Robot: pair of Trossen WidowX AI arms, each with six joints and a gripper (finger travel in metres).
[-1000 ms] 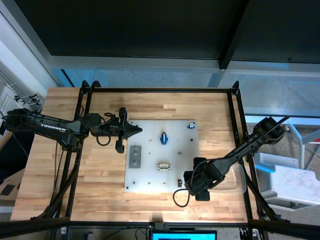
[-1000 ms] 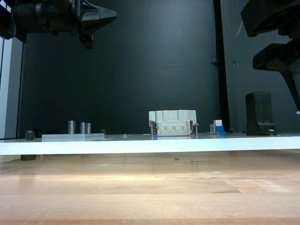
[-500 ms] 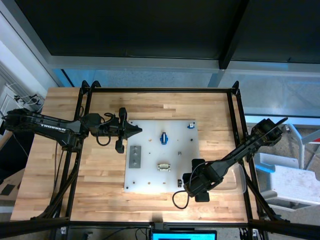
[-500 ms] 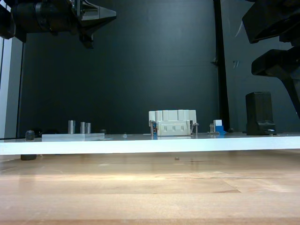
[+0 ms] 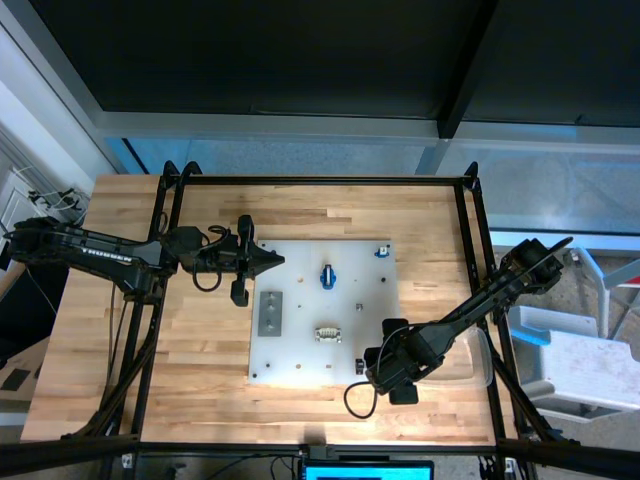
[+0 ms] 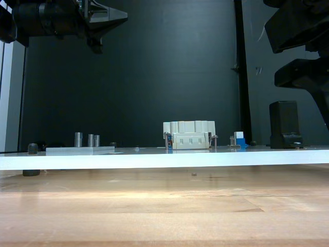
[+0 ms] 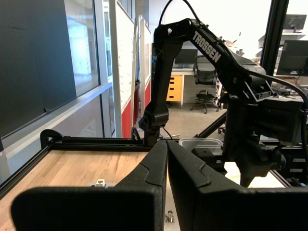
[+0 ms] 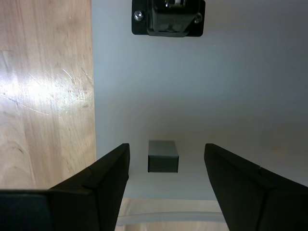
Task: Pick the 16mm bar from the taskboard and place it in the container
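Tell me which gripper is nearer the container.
Right. The right gripper hovers over the taskboard at its near right corner, beside the container; the left gripper hangs over its far left corner.

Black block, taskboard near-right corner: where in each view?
High: black block on the taskboard's near-right corner.
Low: block far right, on it.
Left wrist: not seen; left gripper shut, above the far-left corner.
Right wrist: block beyond the open right gripper, over that corner.
Shared: the taskboard.
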